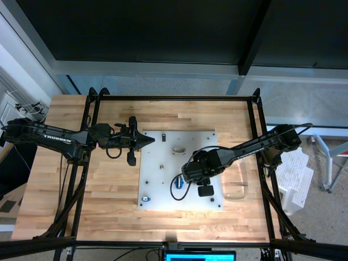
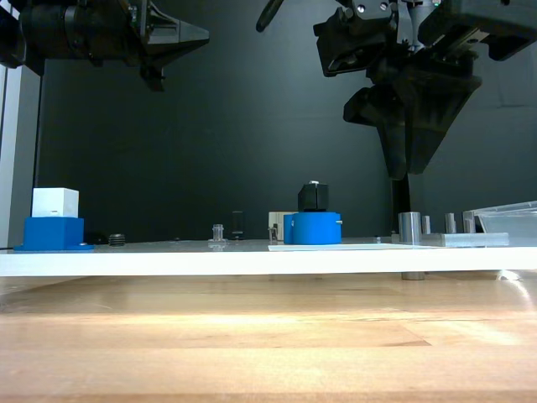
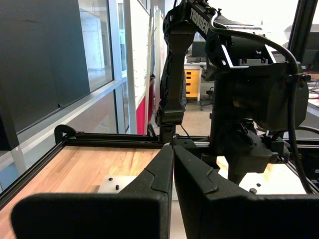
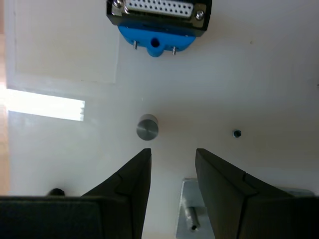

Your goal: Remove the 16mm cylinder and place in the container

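Observation:
The 16mm cylinder (image 4: 147,127) is a small silver peg with a round top, standing upright on the white board (image 4: 259,89). In the low view the cylinder (image 2: 409,227) stands near the board's right end. My right gripper (image 4: 172,153) hangs above it, open, with nothing between its fingers; the peg lies just ahead of one fingertip (image 4: 144,154), off the middle of the gap. From the low view the right gripper (image 2: 406,164) points down, clear of the peg. The clear container (image 1: 235,185) lies right of the board. My left gripper (image 3: 173,148) is shut and empty, held high at the left.
A blue connector (image 4: 157,25) sits beyond the peg. A grey metal block (image 4: 192,219) with a small pin lies beside the right gripper's fingers. A blue round fitting (image 2: 315,227) and a blue-and-white block (image 2: 54,222) stand on the board. A black frame (image 1: 174,98) rings the table.

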`<state>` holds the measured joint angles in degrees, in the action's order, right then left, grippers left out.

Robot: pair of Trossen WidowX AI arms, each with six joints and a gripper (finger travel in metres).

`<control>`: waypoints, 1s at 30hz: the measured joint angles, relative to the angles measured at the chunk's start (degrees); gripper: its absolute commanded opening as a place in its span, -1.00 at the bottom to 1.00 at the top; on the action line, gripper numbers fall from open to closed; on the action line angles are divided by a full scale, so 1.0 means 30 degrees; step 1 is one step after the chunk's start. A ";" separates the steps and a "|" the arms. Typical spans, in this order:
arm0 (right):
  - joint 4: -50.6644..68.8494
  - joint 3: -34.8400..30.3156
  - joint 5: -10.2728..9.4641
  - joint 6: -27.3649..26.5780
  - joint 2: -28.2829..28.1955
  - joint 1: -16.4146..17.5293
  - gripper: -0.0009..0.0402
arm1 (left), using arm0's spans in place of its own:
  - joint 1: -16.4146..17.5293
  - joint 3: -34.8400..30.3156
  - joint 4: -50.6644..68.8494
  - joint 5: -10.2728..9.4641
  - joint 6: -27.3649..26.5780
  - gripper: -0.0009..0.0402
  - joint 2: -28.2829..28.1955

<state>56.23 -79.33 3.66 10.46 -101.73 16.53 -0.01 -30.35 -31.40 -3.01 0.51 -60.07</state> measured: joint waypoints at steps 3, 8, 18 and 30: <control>-0.0015 0.0000 0.0423 0.0423 0.0000 0.0138 -0.36 | 0.0000 -0.0007 0.0000 -0.0007 -0.0007 -0.96 0.0000; -0.0131 0.0015 0.0423 0.0933 -0.0459 0.0211 -0.36 | 0.0000 -0.0007 0.0000 0.0000 -0.0007 -0.96 0.0000; -0.0583 0.0036 0.0423 0.1049 -0.1188 0.0255 -0.36 | 0.0000 -0.0007 0.0000 0.0000 0.0000 -0.96 0.0000; -0.1042 0.0036 0.0415 0.1049 -0.1887 0.0255 -0.36 | 0.0000 -0.0007 0.0000 0.0000 -0.0007 -0.96 0.0000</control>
<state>53.10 -79.22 4.91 13.61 -107.39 17.30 -0.01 -30.37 -31.40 -3.01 0.49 -60.07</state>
